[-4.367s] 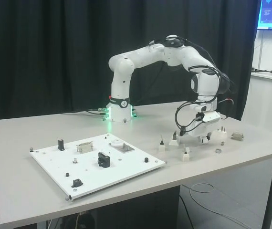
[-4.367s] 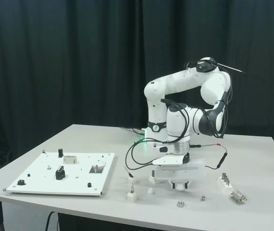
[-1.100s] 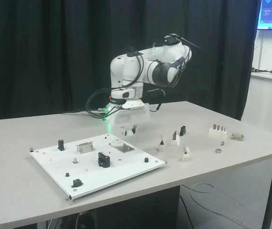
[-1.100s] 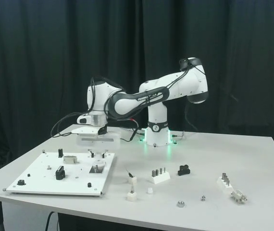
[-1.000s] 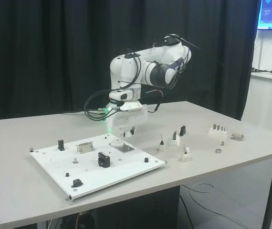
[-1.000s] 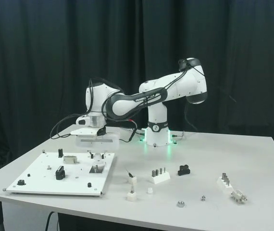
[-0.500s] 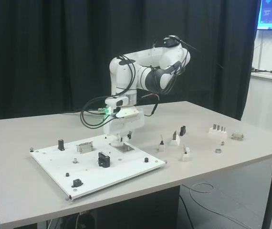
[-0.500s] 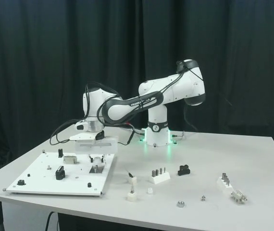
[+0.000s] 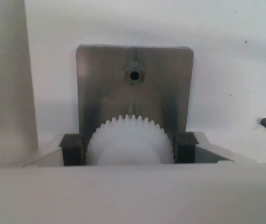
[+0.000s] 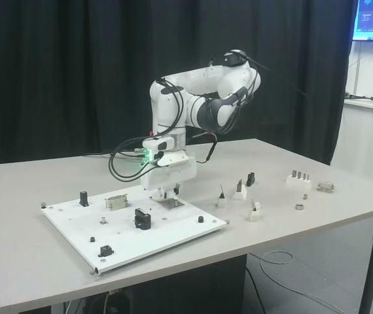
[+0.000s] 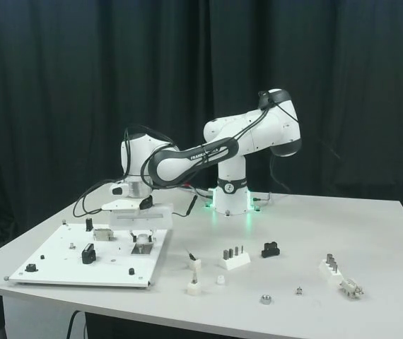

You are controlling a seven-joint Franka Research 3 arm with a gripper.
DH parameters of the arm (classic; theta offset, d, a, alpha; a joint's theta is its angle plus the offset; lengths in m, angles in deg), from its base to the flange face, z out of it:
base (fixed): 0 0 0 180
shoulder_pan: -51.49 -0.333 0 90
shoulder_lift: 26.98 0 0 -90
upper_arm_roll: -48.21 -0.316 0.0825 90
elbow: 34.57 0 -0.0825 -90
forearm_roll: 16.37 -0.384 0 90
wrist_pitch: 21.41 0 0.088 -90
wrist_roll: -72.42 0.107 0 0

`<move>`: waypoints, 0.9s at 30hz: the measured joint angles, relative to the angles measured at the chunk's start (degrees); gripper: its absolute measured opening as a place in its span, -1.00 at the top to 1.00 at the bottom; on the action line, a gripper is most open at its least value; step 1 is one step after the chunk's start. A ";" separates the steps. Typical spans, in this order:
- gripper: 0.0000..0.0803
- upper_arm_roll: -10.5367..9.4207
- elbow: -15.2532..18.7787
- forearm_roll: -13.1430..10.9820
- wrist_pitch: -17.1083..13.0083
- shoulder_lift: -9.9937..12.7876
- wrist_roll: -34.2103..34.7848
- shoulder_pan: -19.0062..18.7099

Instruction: Insert medium gear.

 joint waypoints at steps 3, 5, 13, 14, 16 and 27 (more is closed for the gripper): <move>0.01 0.00 -0.04 -0.07 -0.07 0.00 -0.01 0.01; 0.01 0.00 -0.08 -0.10 -0.11 0.01 -0.01 0.02; 0.01 -0.12 -0.51 -0.35 -0.38 0.01 -0.02 0.08; 0.01 -0.16 -0.59 -0.38 -0.47 0.01 -0.02 0.12; 0.01 -0.23 -0.74 -0.41 -0.65 0.01 -0.02 0.20; 0.01 -1.52 -1.02 -1.25 -1.57 0.03 -0.81 0.67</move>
